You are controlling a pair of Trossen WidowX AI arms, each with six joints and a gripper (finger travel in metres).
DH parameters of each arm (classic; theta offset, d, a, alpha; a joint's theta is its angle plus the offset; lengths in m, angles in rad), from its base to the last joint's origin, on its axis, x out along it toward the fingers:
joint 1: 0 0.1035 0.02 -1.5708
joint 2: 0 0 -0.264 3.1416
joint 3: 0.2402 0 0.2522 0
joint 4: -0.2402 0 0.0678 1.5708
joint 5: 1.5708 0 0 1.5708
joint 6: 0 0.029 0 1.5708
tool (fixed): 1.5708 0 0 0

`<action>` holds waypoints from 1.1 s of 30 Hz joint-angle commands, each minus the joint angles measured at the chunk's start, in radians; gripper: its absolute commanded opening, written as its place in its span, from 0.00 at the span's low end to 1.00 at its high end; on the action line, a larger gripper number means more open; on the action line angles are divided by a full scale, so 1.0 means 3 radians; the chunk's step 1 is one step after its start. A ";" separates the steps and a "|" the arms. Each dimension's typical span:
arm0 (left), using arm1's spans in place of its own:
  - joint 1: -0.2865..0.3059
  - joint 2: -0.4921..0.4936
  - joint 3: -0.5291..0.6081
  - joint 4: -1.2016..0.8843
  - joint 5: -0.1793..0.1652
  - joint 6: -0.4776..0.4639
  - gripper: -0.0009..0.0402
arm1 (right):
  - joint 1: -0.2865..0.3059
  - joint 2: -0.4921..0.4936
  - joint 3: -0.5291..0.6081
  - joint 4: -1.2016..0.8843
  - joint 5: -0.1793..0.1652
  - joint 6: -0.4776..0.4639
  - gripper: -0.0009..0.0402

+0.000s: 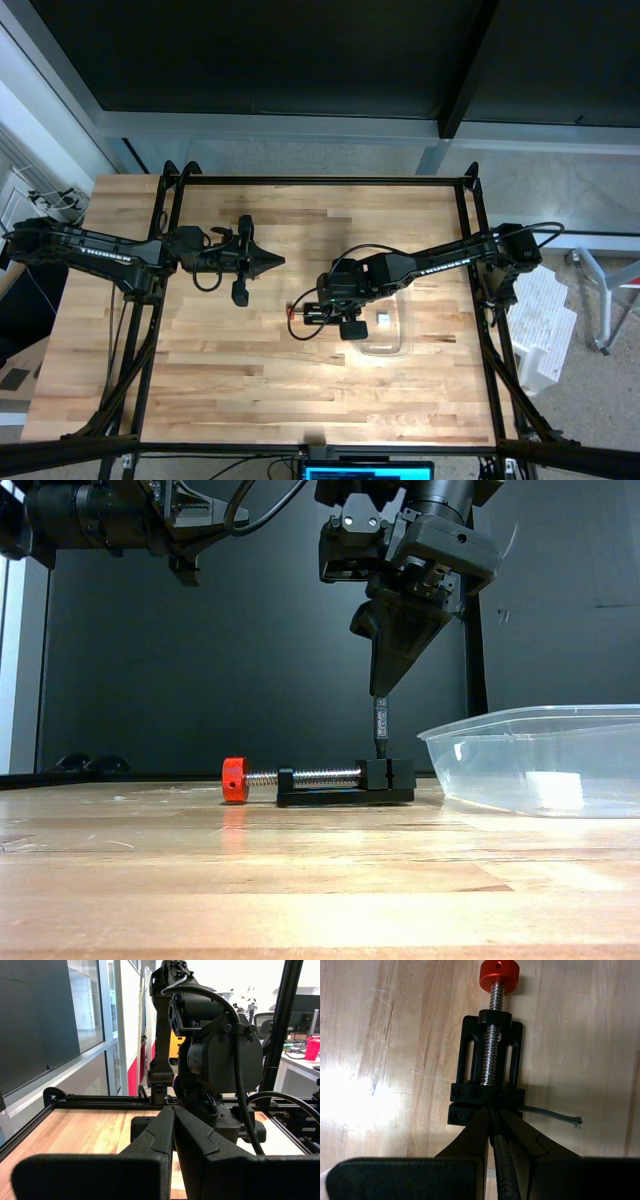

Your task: Remove the USB-C connector from taskboard and place in the container

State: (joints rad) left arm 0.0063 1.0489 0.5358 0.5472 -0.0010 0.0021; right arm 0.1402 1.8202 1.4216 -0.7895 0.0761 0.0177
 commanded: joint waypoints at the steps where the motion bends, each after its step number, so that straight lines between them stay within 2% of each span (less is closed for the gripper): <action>1: 0.0000 0.0000 0.0000 0.0000 0.0001 0.0000 0.02 | 0.0000 -0.0043 0.0008 0.0001 0.0003 0.0003 0.02; 20: 0.0000 0.0001 0.0000 0.0000 0.0001 0.0000 0.02 | -0.0001 -0.0477 0.0008 -0.0132 0.0005 0.0014 0.02; 33: 0.0000 0.0001 0.0000 0.0001 0.0001 0.0000 0.02 | -0.0001 -0.0609 -0.0069 -0.0207 0.0006 0.0014 0.02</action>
State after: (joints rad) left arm 0.0063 1.0489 0.5354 0.5472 -0.0006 0.0021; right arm 0.1394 1.6409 1.4117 -0.8543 0.0772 0.0223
